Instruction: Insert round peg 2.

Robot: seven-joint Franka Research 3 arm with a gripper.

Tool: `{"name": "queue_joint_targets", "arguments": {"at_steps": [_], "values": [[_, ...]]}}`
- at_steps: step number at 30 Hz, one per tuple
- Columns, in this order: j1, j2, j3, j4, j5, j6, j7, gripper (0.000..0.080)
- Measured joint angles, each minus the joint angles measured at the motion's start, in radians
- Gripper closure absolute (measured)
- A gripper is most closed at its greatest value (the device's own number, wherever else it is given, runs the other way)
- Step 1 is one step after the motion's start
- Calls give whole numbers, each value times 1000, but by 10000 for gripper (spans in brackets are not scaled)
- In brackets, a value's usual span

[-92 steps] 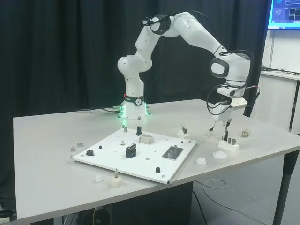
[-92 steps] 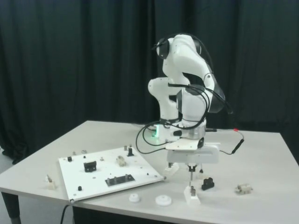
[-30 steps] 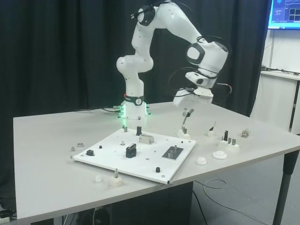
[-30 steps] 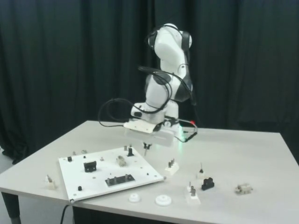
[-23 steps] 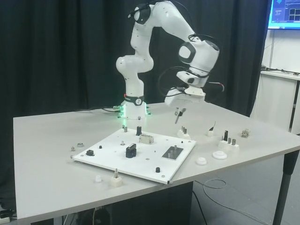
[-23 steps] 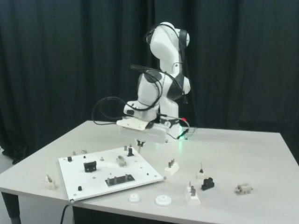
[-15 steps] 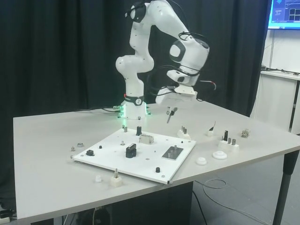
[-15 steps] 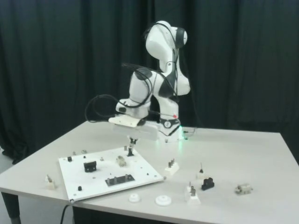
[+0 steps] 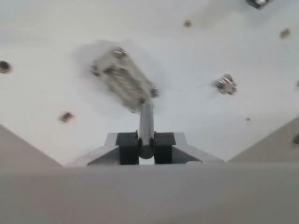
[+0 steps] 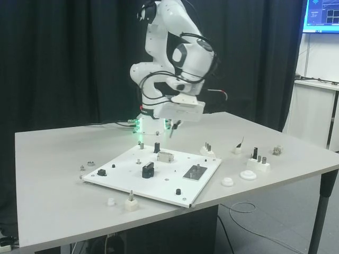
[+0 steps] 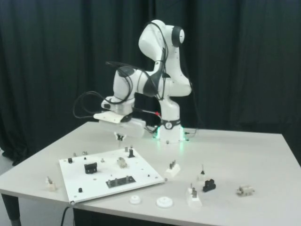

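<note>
I see the tool (image 9: 146, 148) clenched on the round peg (image 9: 145, 128), the two black pads (image 9: 127, 147) pressing it from either side while its grey shaft sticks out past the fingertips. In the wrist view the peg's free end points toward a pale connector block (image 9: 123, 79) mounted on the white board (image 9: 196, 56), with a small nut-like fitting (image 9: 225, 84) off to one side and several small holes scattered across the board. From the first room view the tool (image 10: 172, 127) hangs in the air above the far edge of the board (image 10: 159, 182), the peg (image 10: 172, 130) tilted and well clear of it; the white arm (image 10: 177, 47) is folded back close to its base, where green lights glow. The second room view shows the tool (image 11: 120, 136) over the board's (image 11: 141, 176) rear part, near a black upright part (image 11: 131, 152). The grey surface (image 10: 53, 153) carries the board plus loose pieces beside it: a white holder with pegs (image 10: 257, 163), two white discs (image 10: 248, 174), a small white block (image 10: 130, 204). Black curtains (image 11: 47, 61) close the room behind, and a screen (image 10: 322, 15) sits in one upper corner.
</note>
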Motion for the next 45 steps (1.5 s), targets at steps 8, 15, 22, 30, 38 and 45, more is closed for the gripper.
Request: {"name": "queue_joint_targets", "arguments": {"at_steps": [8,15,22,30,38,45], "values": [[-36,-9,-58,-7,0,2,-65,737],[-46,-10,-130,-13,3,2,-118,737],[-51,-10,-200,-20,20,2,-137,737],[-51,-10,-266,-33,58,2,-149,737],[-51,-10,-314,-44,113,3,-127,737],[-51,-10,-344,-62,160,20,-83,737]]}}
